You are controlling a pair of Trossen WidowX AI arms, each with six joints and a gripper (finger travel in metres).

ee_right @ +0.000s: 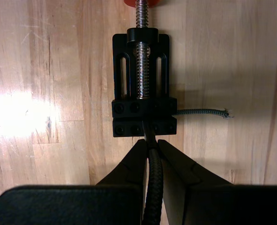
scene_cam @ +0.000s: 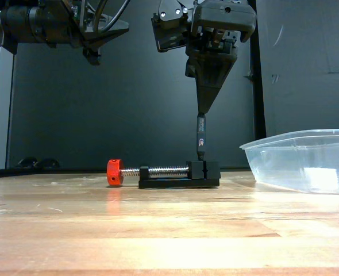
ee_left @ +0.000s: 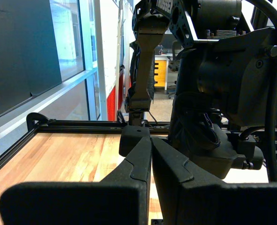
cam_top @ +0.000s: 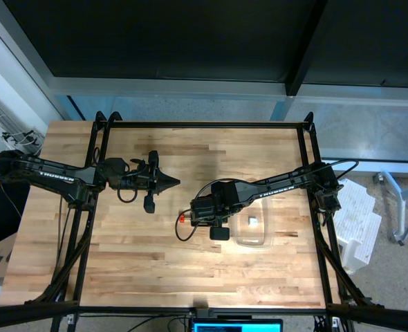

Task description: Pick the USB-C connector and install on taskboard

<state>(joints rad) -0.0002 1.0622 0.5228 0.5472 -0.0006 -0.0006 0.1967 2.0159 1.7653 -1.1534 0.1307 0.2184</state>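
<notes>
The taskboard (scene_cam: 178, 175) is a small black block with a threaded screw and a red-orange knob (scene_cam: 114, 172), lying on the wooden table. My right gripper (scene_cam: 201, 112) hangs directly above it, shut on the USB-C connector (scene_cam: 201, 138). The slender dark plug stands upright, its tip meeting the top of the block at the end away from the knob. In the right wrist view the gripper (ee_right: 150, 143) pinches the connector (ee_right: 152, 173) just short of the taskboard (ee_right: 143, 119). My left gripper (cam_top: 173, 182) is shut and holds nothing, in the air left of the board.
A clear plastic tray (cam_top: 259, 238) sits right of the taskboard, with a small whitish square piece (cam_top: 253, 220) inside. A short teal braided wire (ee_right: 204, 112) sticks out of the block's side. A black frame borders the table.
</notes>
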